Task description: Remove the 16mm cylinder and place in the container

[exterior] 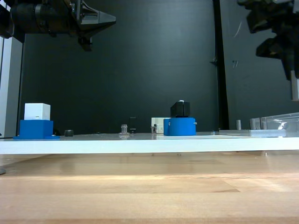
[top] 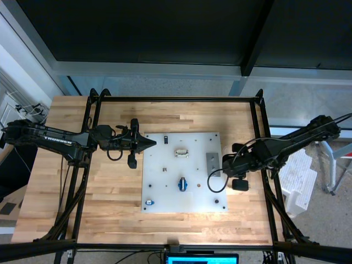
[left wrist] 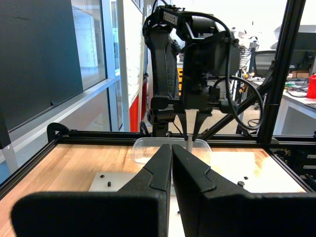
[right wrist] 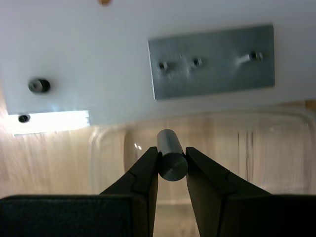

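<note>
The 16mm cylinder (right wrist: pixel 171 157), a short dark grey metal rod, sits clamped between the fingers of my right gripper (right wrist: pixel 171 165), which is shut on it. In the right wrist view it hangs directly above the container (right wrist: pixel 256 148), a clear plastic tray lying on the wood just off the white board's right edge. The tray (exterior: pixel 279 122) also shows at the far right in the low view. In the high view my right gripper (top: pixel 224 166) is at the board's right edge. My left gripper (top: pixel 149 143) is shut and empty, held high over the board's left edge.
On the white board (top: pixel 165 187) are a grey rectangular plate (top: pixel 213 164), a blue cylindrical fitting (top: pixel 182 184), a white connector (top: pixel 181 152) and a small blue base (top: pixel 148 202). A black frame surrounds the wooden table.
</note>
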Controlling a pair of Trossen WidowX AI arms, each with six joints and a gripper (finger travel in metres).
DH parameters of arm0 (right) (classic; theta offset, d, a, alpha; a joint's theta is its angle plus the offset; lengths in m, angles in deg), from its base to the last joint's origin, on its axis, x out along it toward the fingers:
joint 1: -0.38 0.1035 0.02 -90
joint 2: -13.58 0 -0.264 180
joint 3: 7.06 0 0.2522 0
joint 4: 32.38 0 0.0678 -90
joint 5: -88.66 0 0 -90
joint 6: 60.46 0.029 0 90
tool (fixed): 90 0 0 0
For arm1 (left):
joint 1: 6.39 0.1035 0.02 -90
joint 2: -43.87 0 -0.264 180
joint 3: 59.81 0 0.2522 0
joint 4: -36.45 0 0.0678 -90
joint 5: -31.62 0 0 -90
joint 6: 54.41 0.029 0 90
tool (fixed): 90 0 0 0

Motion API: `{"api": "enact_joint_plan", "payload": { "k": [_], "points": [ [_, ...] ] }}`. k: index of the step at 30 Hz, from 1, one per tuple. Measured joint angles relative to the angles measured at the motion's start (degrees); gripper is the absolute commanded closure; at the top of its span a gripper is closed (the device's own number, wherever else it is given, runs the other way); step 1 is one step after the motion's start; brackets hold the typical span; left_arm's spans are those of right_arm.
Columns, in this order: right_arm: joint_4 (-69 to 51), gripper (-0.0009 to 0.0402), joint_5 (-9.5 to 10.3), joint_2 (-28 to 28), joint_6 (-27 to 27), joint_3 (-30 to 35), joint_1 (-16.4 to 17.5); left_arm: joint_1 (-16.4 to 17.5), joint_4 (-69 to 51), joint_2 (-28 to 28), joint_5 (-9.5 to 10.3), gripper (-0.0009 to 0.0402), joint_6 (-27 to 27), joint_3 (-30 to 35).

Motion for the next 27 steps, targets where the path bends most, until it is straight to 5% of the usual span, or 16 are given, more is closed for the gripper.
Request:
{"api": "enact_joint_plan", "payload": {
  "k": [7, 20, 27],
  "points": [
    [-0.48, 0.0371, 0.00, -3.72, 1.05, -4.92, 0.26, 0.00, 0.00, 0.00, -0.02, 0.0393, -0.02, 0.00],
    [-0.52, 0.0226, -0.02, -3.80, 1.40, -5.44, 0.37, 0.00, 0.00, 0.02, 0.00, 0.0393, -0.02, 0.00],
    [-0.20, 0.0186, -0.07, -3.80, 1.38, -5.44, 0.37, 0.00, 0.02, 0.02, -0.02, 0.0393, 0.00, 0.02]
  ]
}}
